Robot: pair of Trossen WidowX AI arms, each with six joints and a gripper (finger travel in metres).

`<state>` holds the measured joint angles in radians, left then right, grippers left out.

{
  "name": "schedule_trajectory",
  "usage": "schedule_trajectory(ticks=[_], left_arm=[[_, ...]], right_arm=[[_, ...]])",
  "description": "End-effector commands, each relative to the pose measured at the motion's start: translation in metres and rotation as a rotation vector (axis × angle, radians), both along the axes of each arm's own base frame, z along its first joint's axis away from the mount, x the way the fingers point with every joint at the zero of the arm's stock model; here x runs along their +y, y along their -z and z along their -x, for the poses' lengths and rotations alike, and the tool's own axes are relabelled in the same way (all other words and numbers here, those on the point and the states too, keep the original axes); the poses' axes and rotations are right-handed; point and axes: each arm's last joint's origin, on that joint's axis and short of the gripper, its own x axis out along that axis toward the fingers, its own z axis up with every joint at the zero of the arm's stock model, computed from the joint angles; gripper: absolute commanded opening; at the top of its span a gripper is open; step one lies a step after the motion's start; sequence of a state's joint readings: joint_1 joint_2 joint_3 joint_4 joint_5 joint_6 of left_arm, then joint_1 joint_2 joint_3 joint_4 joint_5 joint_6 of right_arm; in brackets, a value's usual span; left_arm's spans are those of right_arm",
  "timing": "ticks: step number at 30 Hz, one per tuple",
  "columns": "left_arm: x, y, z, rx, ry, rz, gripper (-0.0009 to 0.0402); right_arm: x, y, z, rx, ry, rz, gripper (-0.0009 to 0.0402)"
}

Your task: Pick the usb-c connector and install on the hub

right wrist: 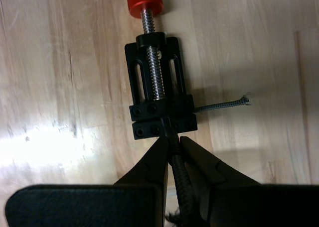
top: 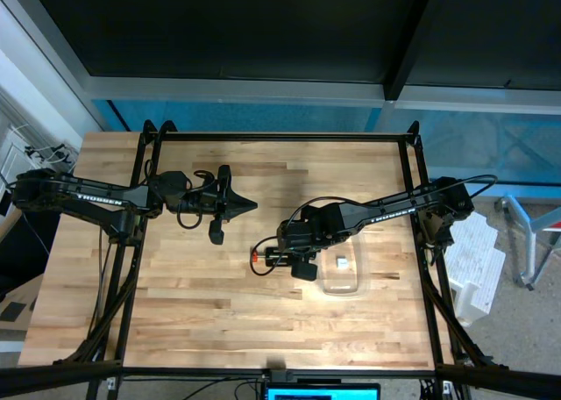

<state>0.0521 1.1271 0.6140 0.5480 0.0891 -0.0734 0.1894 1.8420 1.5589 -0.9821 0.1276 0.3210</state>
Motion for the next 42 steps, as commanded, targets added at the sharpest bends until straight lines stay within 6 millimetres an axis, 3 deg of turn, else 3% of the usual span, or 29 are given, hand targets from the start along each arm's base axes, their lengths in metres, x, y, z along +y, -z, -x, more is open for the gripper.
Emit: schedule_trajectory(ticks=[1, 14, 26, 42], left_arm=[[0.0, 0.0, 0.0, 0.0, 0.0, 0.0, 0.0], [0.0, 0.0, 0.0, 0.0, 0.0, 0.0, 0.0], [0.0, 0.0, 0.0, 0.0, 0.0, 0.0, 0.0], [0.0, 0.0, 0.0, 0.0, 0.0, 0.0, 0.0]], right_arm=[[0.0, 0.001, 0.0, 0.004, -0.049, 0.019, 0.0], [0.001, 0.0, -0.003, -0.024, -0.147, 0.048, 0.0], [0.002, 0.011, -0.008, 0.005, -0.164, 0.054, 0.0], [0.001, 0.009, -0.007, 0.002, -0.163, 0.056, 0.0]])
